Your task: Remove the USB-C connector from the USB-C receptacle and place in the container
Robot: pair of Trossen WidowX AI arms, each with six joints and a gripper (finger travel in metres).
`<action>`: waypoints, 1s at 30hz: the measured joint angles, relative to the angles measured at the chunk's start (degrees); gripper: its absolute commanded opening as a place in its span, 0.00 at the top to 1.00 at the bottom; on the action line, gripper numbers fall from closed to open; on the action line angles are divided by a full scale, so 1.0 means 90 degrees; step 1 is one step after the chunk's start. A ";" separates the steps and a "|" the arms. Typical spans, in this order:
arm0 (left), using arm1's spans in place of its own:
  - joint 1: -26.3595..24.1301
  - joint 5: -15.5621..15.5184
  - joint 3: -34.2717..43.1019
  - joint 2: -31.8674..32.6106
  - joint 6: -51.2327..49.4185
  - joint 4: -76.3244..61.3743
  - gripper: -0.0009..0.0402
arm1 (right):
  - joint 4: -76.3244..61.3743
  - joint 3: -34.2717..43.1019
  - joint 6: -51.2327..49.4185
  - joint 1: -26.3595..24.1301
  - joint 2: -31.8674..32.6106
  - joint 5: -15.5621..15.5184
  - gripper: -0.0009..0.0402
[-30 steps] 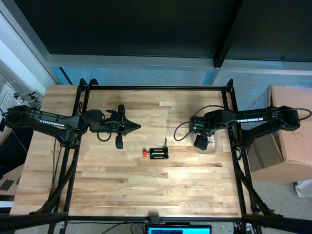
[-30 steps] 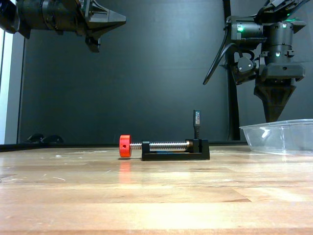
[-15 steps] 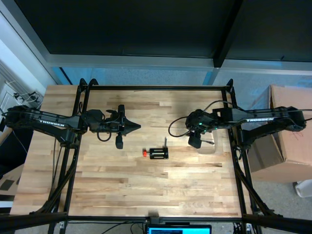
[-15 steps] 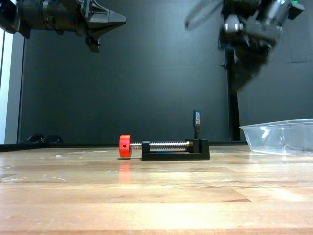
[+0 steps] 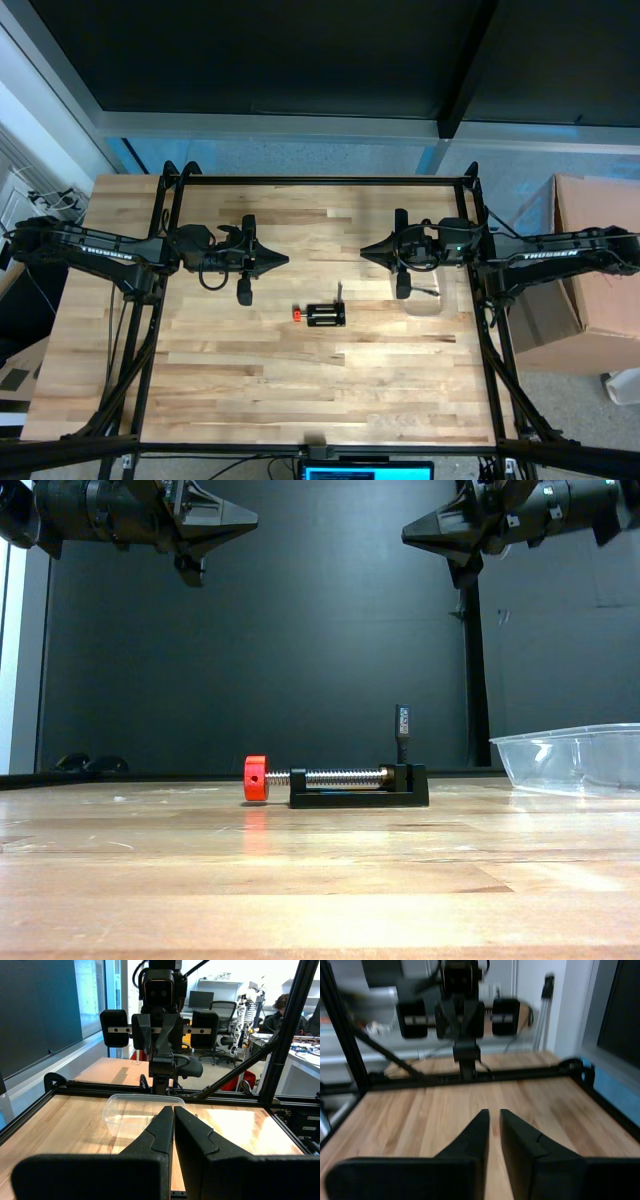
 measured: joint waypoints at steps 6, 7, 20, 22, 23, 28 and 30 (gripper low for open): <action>0.0000 0.0000 -0.0002 0.0002 -0.0002 0.0000 0.98 | 0.1530 -0.0634 0.0046 -0.0005 0.0017 -0.0061 0.98; 0.0000 0.0000 0.0000 0.0000 -0.0002 0.0002 0.98 | 0.1688 -0.0690 0.0051 -0.0005 0.0017 -0.0107 0.98; 0.0000 0.0000 0.0000 0.0000 0.0000 0.0002 0.98 | 0.1678 -0.0780 0.0236 -0.0017 0.0017 -0.0165 0.98; 0.0000 -0.0002 0.0000 0.0000 0.0000 0.0000 0.98 | 0.1637 -0.0780 0.0240 -0.0017 0.0017 -0.0165 0.98; 0.0000 -0.0002 0.0000 0.0000 -0.0002 0.0000 0.98 | 0.1625 -0.0780 0.0240 -0.0017 0.0019 -0.0165 0.98; 0.0000 -0.0002 -0.0002 0.0002 -0.0002 0.0000 0.98 | 0.1642 -0.0780 0.0240 -0.0017 0.0019 -0.0163 0.98; 0.0000 0.0000 -0.0002 0.0002 0.0000 0.0002 0.98 | 0.1647 -0.0780 0.0243 -0.0017 0.0019 -0.0163 0.98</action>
